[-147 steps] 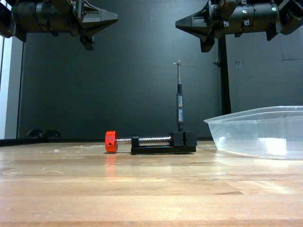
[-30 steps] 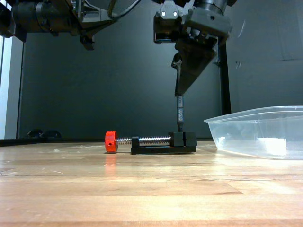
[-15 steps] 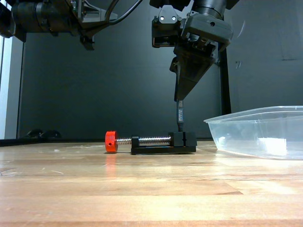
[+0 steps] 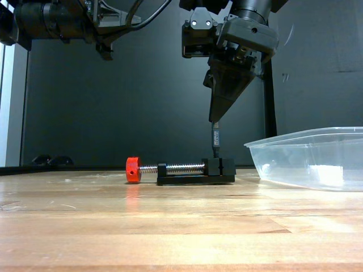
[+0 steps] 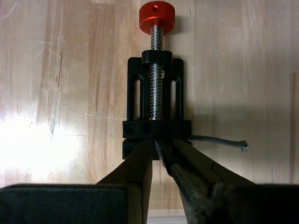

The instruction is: Remove the USB-C connector from taskboard and place in the container

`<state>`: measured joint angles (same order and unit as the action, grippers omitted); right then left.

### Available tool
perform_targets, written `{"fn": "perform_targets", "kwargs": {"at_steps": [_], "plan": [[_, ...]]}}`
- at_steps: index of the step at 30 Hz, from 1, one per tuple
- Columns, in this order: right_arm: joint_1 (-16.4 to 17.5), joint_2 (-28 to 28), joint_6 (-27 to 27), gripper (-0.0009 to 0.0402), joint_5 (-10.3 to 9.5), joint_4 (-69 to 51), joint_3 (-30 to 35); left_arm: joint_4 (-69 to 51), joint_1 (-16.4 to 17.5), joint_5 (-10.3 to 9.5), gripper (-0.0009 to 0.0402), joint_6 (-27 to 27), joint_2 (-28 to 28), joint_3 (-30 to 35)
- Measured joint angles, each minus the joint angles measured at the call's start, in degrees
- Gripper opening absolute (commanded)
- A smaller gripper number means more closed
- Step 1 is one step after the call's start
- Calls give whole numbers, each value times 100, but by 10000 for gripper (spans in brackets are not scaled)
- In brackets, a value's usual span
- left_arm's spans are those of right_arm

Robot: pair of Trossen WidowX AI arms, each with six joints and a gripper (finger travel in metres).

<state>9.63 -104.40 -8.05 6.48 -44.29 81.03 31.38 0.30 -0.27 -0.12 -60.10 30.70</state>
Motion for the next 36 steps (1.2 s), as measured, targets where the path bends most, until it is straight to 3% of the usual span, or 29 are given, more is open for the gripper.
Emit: {"fn": "perform_targets", "kwargs": {"at_steps": [7, 36], "plan": [[0, 0, 2, -3, 2, 0, -2, -2, 0, 0, 0, 0, 0, 0], [-15, 232, 111, 0, 2, -11, 2, -2, 0, 0, 0, 0, 0, -2]]}}
